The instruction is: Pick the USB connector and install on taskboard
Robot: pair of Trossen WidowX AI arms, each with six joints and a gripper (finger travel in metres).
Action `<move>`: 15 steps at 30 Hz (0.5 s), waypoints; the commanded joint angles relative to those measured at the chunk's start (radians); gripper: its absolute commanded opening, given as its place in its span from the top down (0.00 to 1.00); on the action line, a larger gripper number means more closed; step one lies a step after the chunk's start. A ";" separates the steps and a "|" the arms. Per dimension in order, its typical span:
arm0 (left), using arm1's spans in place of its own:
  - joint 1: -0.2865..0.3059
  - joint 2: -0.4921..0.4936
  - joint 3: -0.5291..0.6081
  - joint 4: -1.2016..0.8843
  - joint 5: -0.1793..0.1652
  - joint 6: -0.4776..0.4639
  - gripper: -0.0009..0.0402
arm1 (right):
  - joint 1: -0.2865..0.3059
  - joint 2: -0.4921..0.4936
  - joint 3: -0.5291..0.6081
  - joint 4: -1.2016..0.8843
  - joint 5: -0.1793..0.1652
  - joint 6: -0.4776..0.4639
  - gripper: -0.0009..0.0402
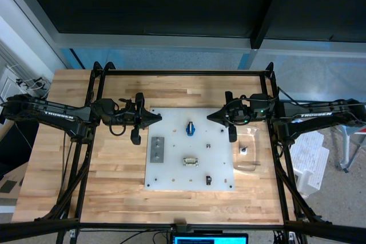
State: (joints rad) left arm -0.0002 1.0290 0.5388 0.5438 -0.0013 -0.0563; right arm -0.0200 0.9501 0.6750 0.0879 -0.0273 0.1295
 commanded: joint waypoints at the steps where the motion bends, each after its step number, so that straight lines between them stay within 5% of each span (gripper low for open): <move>1: 0.000 0.000 0.000 0.000 0.000 0.000 0.98 | 0.016 -0.047 0.039 -0.147 0.010 -0.016 0.98; 7: 0.000 0.000 0.000 0.000 0.000 0.000 0.98 | 0.061 -0.099 0.133 -0.475 0.084 -0.035 0.98; 15: 0.000 0.000 0.000 0.000 0.000 0.000 0.98 | 0.130 -0.102 0.223 -0.768 0.119 -0.030 0.98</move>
State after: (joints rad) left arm -0.0002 1.0294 0.5388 0.5438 -0.0010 -0.0563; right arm 0.0986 0.8478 0.8867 -0.6403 0.0769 0.0956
